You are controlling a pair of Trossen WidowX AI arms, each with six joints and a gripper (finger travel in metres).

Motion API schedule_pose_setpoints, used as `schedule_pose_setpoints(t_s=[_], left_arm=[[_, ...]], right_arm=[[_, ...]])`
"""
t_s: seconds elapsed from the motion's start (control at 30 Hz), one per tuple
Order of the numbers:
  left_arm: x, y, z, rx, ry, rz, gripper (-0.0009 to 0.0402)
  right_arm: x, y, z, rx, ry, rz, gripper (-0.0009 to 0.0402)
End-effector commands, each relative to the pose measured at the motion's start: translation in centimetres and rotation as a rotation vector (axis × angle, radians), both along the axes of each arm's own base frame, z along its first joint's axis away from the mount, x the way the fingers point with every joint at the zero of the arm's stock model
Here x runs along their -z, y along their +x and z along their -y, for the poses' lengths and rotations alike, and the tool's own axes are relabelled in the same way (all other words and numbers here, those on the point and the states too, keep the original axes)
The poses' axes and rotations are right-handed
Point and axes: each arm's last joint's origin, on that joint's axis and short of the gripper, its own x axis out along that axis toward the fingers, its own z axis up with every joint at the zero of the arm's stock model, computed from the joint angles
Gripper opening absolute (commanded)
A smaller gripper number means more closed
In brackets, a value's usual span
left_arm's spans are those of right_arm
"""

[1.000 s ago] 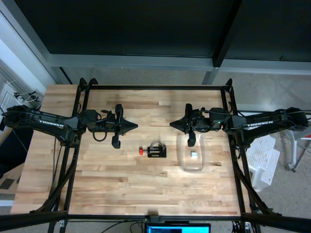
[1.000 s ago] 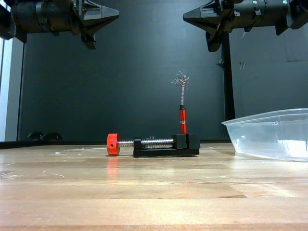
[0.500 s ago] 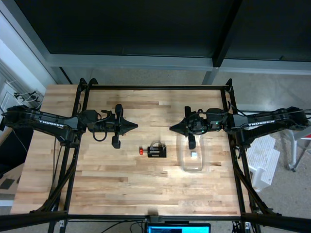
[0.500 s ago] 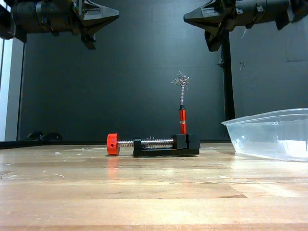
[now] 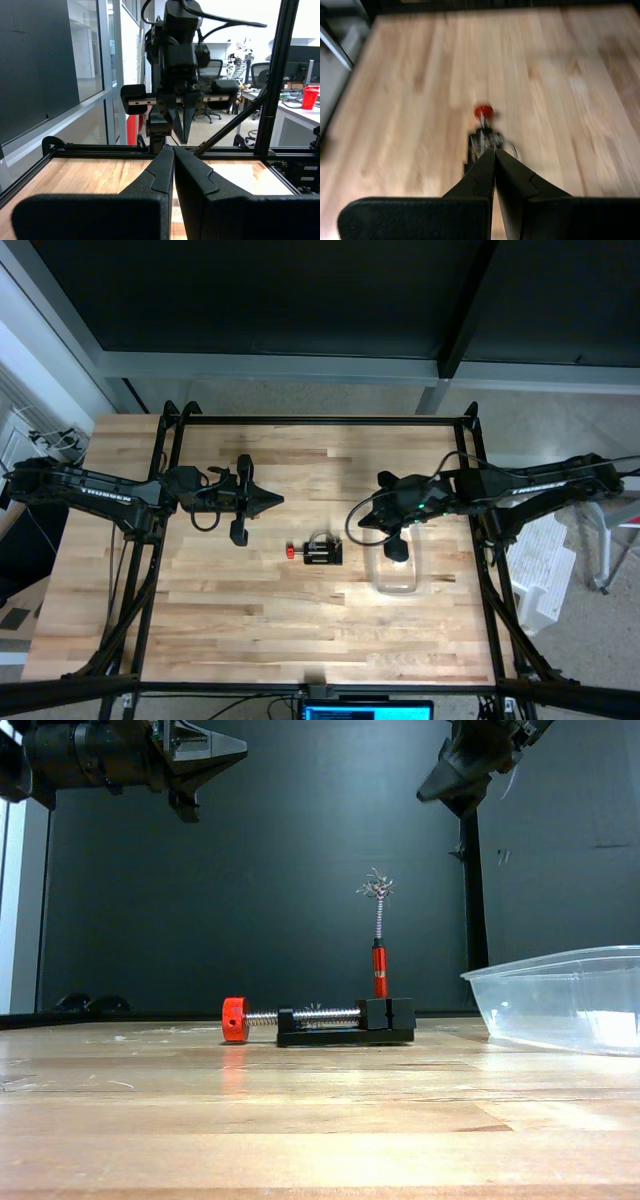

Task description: Remove the RCA connector from the receptacle and place in the container

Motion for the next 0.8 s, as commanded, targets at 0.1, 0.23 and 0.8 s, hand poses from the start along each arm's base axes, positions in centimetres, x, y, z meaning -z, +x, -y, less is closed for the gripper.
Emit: schedule_pose_setpoints(t_s=[0.1, 0.23, 0.8], left_arm=[[0.0, 0.0, 0.0, 0.0, 0.0, 0.0, 0.0], [0.0, 0.0, 0.0, 0.0, 0.0, 0.0, 0.0], [0.0, 0.0, 0.0, 0.0, 0.0, 0.0, 0.0]], right_arm=[[0.4, 1.7, -0.8, -0.016, -0.046, -0.149, 0.0], [0.9, 3.3, -1.3, -0.027, -0.054, -0.197, 0.0], [5.3, 7.9, -2.2, 0.056, -0.047, -0.386, 0.0194]])
